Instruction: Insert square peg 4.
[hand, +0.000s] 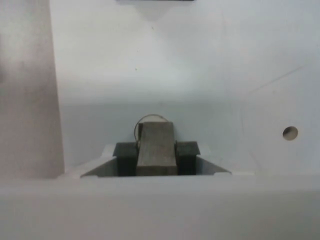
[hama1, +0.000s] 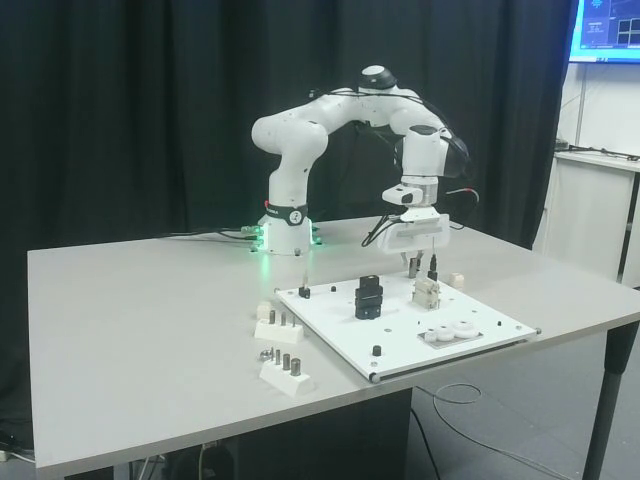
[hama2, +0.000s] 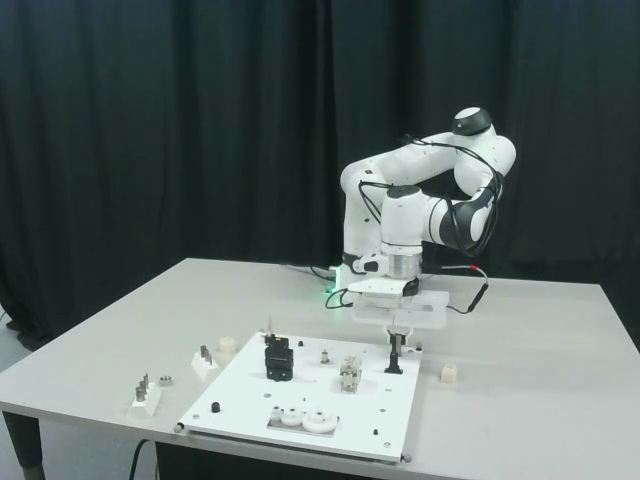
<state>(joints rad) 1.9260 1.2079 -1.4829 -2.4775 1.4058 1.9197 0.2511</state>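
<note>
Over the white board (hand: 200, 75) on your grey desk (hama1: 130, 320), the end effector (hand: 156, 150) clamps a rigid, light-looking grey square peg (hand: 156, 145) by its flat sides, so keep that grip.

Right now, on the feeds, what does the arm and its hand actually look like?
The arm is white with rounded, bulky links and black bands at the joints. A black cap tops the highest joint. Black cables loop along the forearm down to the wrist. A green light glows at its base. The hand is a wide white block with two slim black fingers.
</note>
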